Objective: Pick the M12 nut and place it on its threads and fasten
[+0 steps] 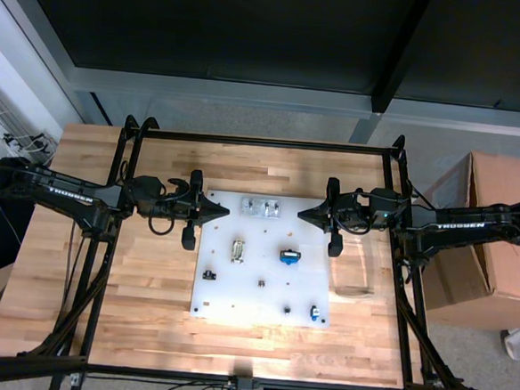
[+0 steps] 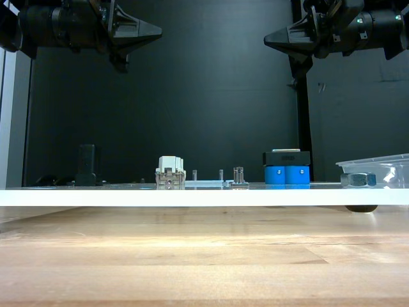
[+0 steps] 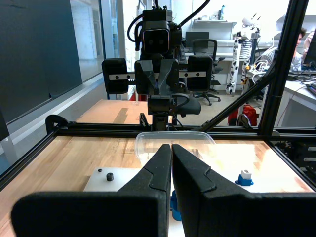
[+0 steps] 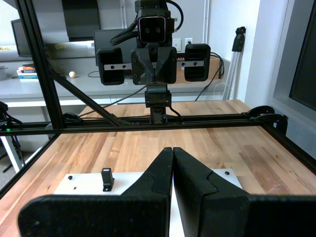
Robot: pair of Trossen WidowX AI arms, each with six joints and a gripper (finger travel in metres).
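Note:
The small silver nut [image 2: 357, 180] sits low at the near right of the white board [image 1: 235, 291], beside a blue piece, and no stud ribs show under it. In the high view it is a silver-blue spot [image 1: 315, 313] outside the clear tray [image 1: 355, 266], so it appears to be on its stud. My left gripper [image 1: 226, 212] hangs high over the board's far left edge, shut and empty, as the left wrist view [image 3: 171, 163] shows. My right gripper [image 1: 300, 216] mirrors it over the far right, also shut on nothing [image 4: 172, 163].
A blue block [image 1: 289, 256], a grey-white connector [image 1: 237, 251], a small silver post [image 1: 261, 283] and a clear fixture [image 1: 262, 208] stand on the board. The black frame rails [image 1: 264, 143] ring the table. A cardboard box [image 1: 498, 238] stands off the right side.

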